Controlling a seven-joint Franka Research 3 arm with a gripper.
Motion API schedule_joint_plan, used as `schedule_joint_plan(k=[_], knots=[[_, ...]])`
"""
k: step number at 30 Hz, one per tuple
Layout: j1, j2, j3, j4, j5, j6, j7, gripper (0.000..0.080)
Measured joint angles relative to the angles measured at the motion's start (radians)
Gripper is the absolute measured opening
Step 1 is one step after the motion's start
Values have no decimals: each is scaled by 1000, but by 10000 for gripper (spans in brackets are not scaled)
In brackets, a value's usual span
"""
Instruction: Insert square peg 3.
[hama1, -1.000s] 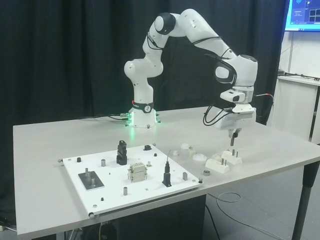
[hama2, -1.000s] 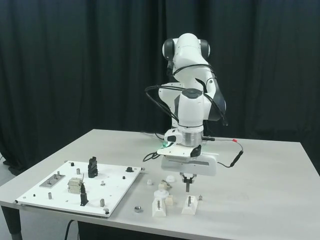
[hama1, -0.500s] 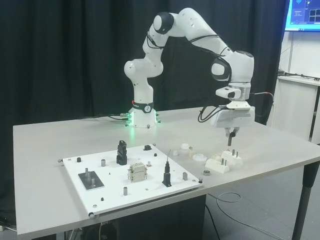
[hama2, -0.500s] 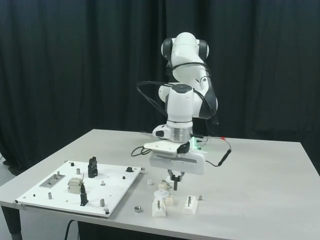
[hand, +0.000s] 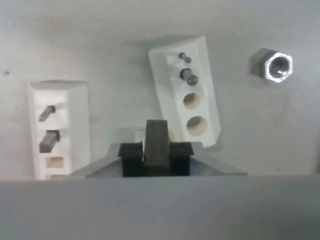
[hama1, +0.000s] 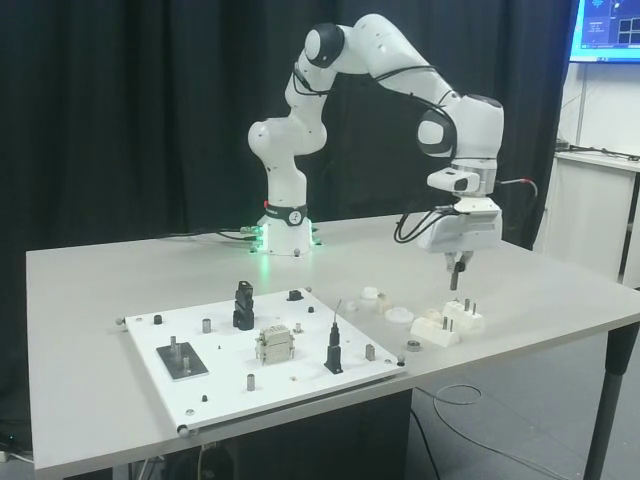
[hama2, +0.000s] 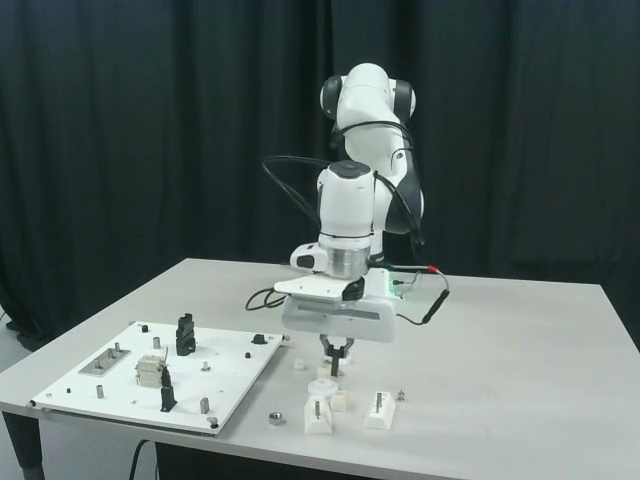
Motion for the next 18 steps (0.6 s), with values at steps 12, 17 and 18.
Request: schedule_joint_plan(k=[12, 17, 18], knots=[[-29, 2, -24, 24, -4, 4, 86, 109], [-48, 6, -35, 45, -12, 7, 86, 109], [-54, 8, -36, 49, -13, 7, 86, 109]])
